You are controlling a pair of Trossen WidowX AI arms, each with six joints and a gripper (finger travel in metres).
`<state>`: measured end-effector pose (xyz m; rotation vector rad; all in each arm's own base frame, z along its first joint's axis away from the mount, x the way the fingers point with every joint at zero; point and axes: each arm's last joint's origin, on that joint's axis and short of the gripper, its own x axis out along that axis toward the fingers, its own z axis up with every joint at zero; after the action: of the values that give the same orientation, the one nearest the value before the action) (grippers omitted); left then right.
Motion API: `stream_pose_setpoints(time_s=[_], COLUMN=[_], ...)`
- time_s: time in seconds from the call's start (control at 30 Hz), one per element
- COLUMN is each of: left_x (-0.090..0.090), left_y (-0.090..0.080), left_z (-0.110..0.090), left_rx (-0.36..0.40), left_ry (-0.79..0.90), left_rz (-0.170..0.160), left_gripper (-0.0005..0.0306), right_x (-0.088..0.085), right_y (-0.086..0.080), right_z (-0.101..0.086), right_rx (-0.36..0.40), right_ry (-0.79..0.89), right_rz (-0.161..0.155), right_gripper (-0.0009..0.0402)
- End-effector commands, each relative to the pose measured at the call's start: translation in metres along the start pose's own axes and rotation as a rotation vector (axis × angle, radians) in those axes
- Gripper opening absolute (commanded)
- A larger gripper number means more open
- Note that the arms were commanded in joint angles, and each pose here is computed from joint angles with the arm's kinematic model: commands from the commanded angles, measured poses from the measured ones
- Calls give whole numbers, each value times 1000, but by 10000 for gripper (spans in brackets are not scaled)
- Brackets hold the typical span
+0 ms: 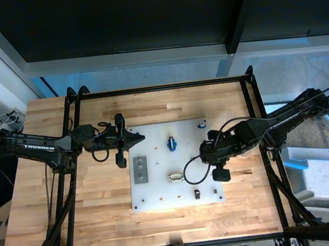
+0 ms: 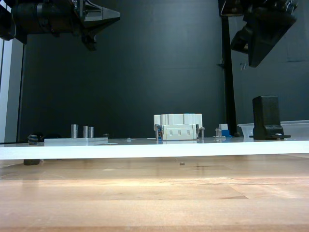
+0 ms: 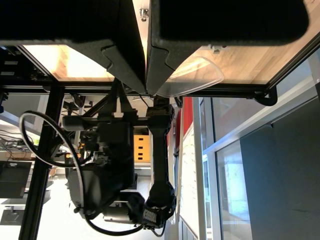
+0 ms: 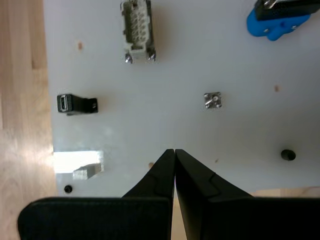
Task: Pick the 16mm bar from the taskboard and place it in the container
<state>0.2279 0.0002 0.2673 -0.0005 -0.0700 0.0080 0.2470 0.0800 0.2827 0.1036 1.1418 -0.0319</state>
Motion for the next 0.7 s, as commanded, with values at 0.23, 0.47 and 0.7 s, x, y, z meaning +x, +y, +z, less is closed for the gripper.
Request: stream_pose_setpoints(time_s=[0.23,0.47,0.7], left_x=[0,0,0], left_y=[0,0,0], left_z=[0,0,0], left_rx=[0,0,0], left_ry=[0,0,0], left_rz=[0,0,0], left_gripper=[0,0,0], right_x=[9,12,14], right_y=[21,34,45], right_z=[5,2,-4], right_rx=[-21,-2,-2], right_ry=[82,134,163], right_rz=[-6,-13,8], right_gripper=[0,0,0])
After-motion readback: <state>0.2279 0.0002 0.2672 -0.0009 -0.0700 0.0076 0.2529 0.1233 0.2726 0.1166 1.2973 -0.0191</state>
